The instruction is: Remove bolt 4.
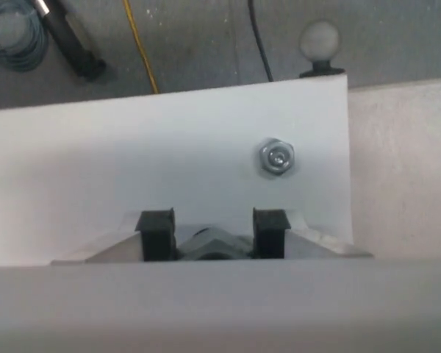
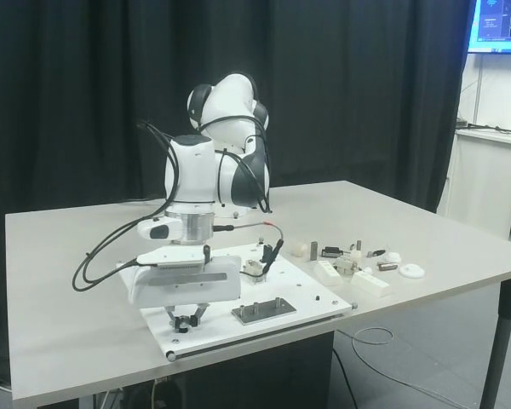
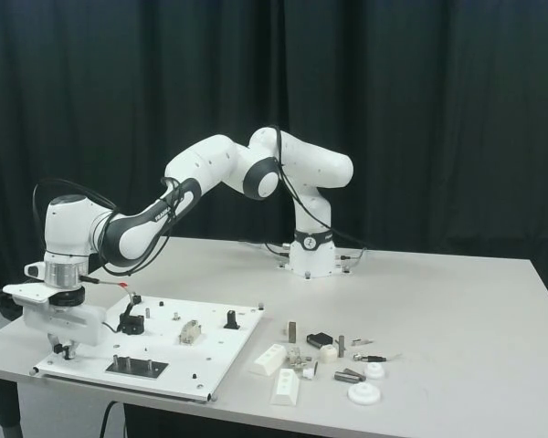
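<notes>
Pincer [image 1: 212, 235] open, bolt [image 1: 275, 157] just beyond fingertips.

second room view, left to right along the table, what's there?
tool → white board → loose small parts → bare grey table.

One white arm [image 3: 219, 169], one white board [image 3: 210, 351], one bolt [image 1: 276, 157], perhaps nine loose parts [image 3: 329, 365].
</notes>
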Motion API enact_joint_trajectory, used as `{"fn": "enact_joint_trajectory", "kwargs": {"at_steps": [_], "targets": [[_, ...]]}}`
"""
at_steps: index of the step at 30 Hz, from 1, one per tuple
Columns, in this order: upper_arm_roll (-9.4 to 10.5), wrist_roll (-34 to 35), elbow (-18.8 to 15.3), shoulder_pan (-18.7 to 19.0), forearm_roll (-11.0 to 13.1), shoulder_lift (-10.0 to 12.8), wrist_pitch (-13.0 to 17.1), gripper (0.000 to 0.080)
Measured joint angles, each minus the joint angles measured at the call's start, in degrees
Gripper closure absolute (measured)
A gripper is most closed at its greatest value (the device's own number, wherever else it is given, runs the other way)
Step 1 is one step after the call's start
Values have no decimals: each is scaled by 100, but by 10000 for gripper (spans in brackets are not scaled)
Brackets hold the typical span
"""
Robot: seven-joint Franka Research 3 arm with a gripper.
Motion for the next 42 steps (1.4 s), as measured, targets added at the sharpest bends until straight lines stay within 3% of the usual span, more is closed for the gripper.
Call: {"fn": "enact_joint_trajectory", "kwargs": {"at_steps": [42], "targets": [[1, -3450, 39, 11, 62, -5, -167, 578]]}}
